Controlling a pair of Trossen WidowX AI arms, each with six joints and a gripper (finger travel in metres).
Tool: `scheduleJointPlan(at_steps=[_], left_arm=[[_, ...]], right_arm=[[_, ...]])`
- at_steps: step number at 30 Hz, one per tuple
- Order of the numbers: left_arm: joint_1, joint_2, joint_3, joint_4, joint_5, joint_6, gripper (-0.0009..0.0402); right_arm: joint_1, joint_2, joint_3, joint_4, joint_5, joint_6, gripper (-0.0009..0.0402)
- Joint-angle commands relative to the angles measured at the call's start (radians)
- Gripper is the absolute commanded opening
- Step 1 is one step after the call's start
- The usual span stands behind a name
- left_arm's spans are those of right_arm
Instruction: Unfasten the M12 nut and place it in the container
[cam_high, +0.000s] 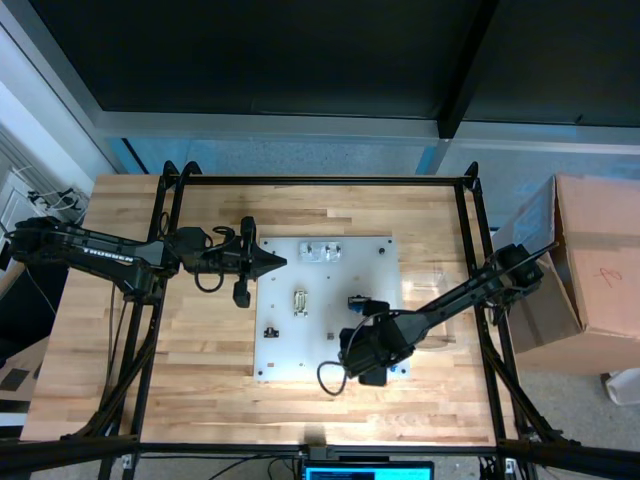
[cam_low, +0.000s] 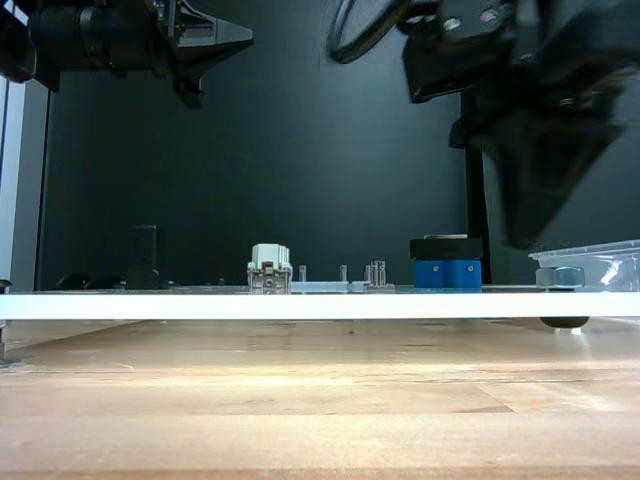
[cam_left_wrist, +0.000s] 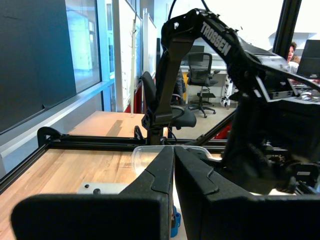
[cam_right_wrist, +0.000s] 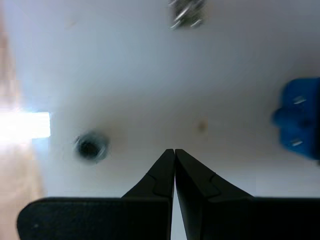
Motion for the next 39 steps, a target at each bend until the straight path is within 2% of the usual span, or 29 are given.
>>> scheduleJointPlan(at_steps=[1, 5, 7, 8, 17, 26, 28, 29, 31, 32, 37, 39], left_arm=[[0.0, 0.0, 0.0, 0.001, 0.0, 0.0, 0.0], [0.0, 0.0, 0.0, 0.0, 0.0, 0.0, 0.0], [0.0, 0.0, 0.0, 0.002, 0.0, 0.0, 0.0], [0.0, 0.0, 0.0, 0.001, 0.0, 0.0, 0.0], [0.0, 0.0, 0.0, -0.006, 0.0, 0.0, 0.0], [0.0, 0.0, 0.0, -0.006, 0.0, 0.0, 0.0], [0.0, 0.0, 0.0, -0.006, 0.0, 0.0, 0.0], [0.0, 0.0, 0.0, -0.006, 0.0, 0.0, 0.0], [0.0, 0.0, 0.0, -0.006, 0.0, 0.0, 0.0], [0.0, 0.0, 0.0, -0.006, 0.0, 0.0, 0.0], [0.0, 0.0, 0.0, -0.007, 0.0, 0.0, 0.0], [0.0, 0.0, 0.0, -0.006, 0.0, 0.0, 0.0]], right_arm=[[-0.002, -0.01, 0.002, 0.002, -0.085, -0.008, 0.0], [-0.002, -0.024, 0.002, 0.023, -0.257, -0.024, 0.0], [-0.002, -0.029, 0.002, 0.046, -0.318, -0.024, 0.0], [-0.002, -0.029, 0.002, 0.057, -0.33, -0.024, 0.0], [0.002, 0.014, -0.018, 0.122, -0.332, -0.024, 0.0], [0.001, 0.032, -0.026, 0.145, -0.321, -0.027, 0.0], [0.001, 0.032, -0.028, 0.142, -0.304, -0.029, 0.0], [0.001, 0.031, -0.027, 0.125, -0.254, -0.027, 0.0], [0.001, 0.024, -0.018, 0.061, -0.075, 0.044, 0.0], [0.001, 0.022, -0.01, 0.034, -0.029, 0.059, 0.0], [0.001, -0.004, -0.002, 0.022, -0.037, 0.056, 0.0], [0.001, -0.01, -0.002, 0.022, -0.059, 0.055, 0.0]])
